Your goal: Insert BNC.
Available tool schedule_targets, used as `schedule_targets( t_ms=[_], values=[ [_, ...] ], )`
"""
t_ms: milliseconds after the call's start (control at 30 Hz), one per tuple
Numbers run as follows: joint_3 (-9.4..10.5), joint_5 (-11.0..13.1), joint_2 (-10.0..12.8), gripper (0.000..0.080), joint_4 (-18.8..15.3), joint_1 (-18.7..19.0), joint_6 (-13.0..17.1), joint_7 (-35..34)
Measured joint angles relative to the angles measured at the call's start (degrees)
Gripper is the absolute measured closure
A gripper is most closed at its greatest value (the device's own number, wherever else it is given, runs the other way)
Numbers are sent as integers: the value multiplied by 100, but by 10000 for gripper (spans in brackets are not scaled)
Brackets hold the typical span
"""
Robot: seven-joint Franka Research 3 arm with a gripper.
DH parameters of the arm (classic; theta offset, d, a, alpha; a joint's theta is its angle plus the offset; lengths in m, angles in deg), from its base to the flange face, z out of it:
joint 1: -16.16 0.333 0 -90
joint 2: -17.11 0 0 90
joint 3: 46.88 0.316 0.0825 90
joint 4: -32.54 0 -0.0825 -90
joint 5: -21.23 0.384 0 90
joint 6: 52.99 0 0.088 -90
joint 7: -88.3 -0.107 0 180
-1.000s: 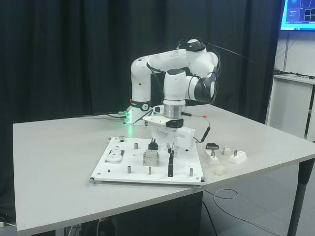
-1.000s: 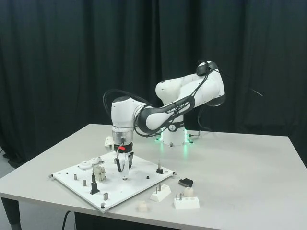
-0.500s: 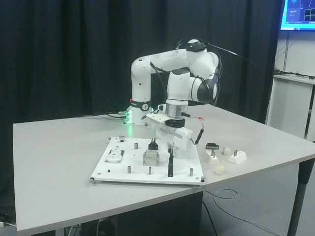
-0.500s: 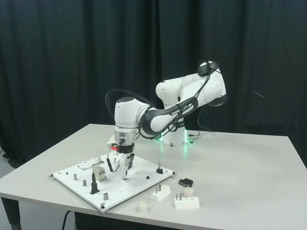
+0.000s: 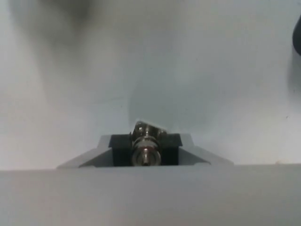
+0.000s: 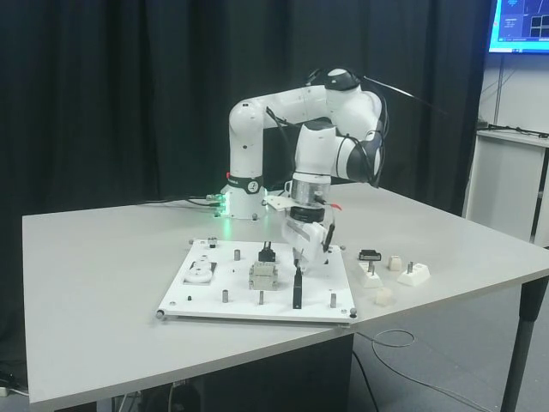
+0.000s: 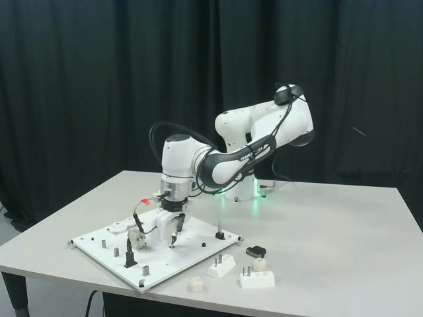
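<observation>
The BNC connector (image 5: 146, 147) sits between the jaws, which are closed on it, low over the white board (image 6: 206, 296) on the tabletop (image 6: 94, 257). To seat it well, I would keep it upright, centre it over its socket, then press straight down and twist gently.

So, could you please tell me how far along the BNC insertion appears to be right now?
Done: the gripper is down at the white board, and the wrist view shows it holding the small metal BNC connector. In hand: the wrist is working over the board's middle. Left: whether the connector is seated cannot be told, and release and retreat remain.
</observation>
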Motion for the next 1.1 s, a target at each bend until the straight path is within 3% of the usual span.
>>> schedule_targets(
  t_ms=[700,1100],
  values=[
    [84,-213,0,682,-49,145,339,-2053],
    [84,-225,-1,682,-46,144,343,-2575]
  ],
)
